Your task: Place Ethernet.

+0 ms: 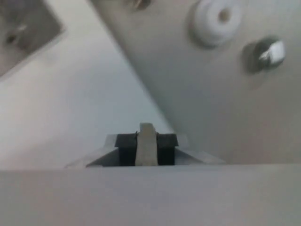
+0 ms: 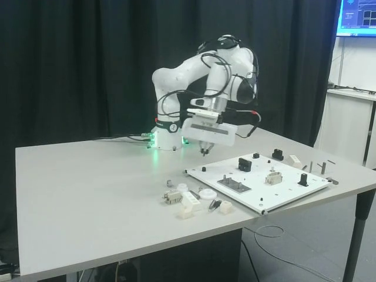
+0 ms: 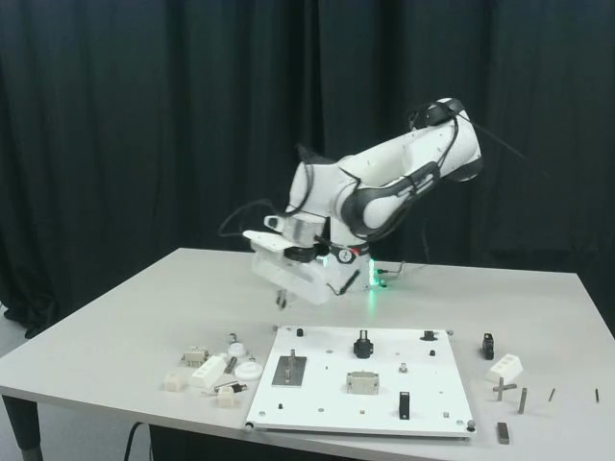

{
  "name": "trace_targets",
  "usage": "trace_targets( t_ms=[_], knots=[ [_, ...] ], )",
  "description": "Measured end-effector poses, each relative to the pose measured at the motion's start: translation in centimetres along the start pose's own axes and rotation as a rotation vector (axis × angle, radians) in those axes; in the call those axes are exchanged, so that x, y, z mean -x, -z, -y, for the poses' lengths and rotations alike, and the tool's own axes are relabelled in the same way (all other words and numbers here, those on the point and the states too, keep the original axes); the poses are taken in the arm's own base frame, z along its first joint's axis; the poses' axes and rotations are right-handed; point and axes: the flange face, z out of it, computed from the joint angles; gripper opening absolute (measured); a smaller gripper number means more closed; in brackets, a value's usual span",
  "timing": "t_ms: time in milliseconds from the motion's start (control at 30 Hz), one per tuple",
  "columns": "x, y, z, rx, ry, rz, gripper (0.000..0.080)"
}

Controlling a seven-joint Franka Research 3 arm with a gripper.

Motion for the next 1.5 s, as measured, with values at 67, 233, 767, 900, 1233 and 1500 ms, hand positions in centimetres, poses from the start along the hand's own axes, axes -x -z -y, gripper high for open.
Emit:
trace_targets(
  t_ms=[67, 233, 767, 900, 1233, 1500],
  knots=[
    [-1.2, -0.4, -0.4, -0.013, 0.03, 0.004, 0.0078],
    [-3.7, -1.4, -1.3, -0.047, 0.088, 0.017, 0.0078],
    [-7.2, -4.7, -2.3, -0.139, 0.247, 0.069, 0.0078],
    [-7.5, -5.3, -2.1, -0.149, 0.284, 0.073, 0.0078],
    [-7.9, -5.7, -1.4, -0.15, 0.292, 0.077, 0.026],
    [-8.3, -5.7, -1.1, -0.154, 0.292, 0.074, 0.0613]
  ],
)
